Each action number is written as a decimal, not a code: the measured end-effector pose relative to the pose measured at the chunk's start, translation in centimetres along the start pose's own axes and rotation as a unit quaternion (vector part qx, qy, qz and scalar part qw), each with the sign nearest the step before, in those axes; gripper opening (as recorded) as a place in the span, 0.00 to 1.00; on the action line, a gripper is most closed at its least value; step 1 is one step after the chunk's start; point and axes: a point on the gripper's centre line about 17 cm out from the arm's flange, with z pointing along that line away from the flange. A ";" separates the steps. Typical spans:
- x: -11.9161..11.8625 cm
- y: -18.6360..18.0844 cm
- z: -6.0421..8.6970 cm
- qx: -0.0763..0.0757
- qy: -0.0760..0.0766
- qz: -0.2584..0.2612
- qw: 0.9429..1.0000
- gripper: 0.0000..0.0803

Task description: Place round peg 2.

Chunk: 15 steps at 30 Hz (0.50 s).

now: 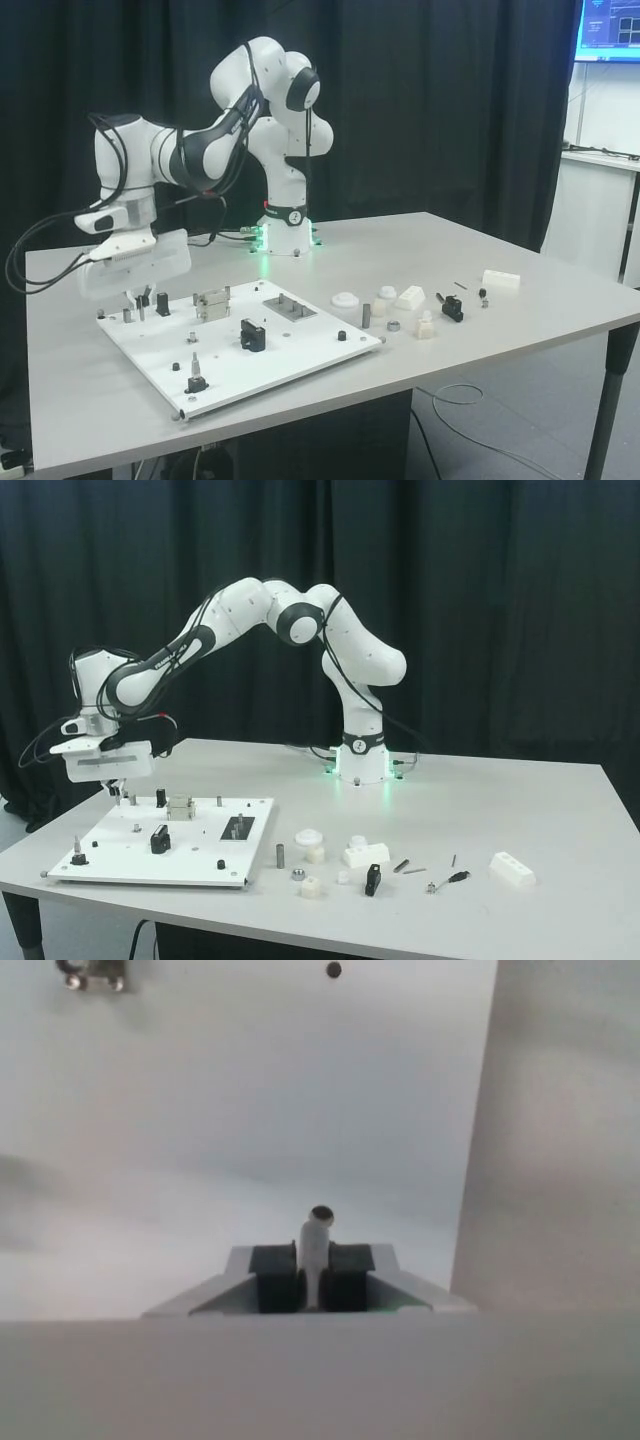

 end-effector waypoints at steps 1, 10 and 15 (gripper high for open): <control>0.0 0.0 -0.3 0.000 -0.001 0.000 1.000 0.08; 0.4 0.0 -1.9 -0.002 -0.008 -0.001 1.000 0.08; 0.5 0.1 -2.1 -0.004 -0.008 -0.002 1.000 0.08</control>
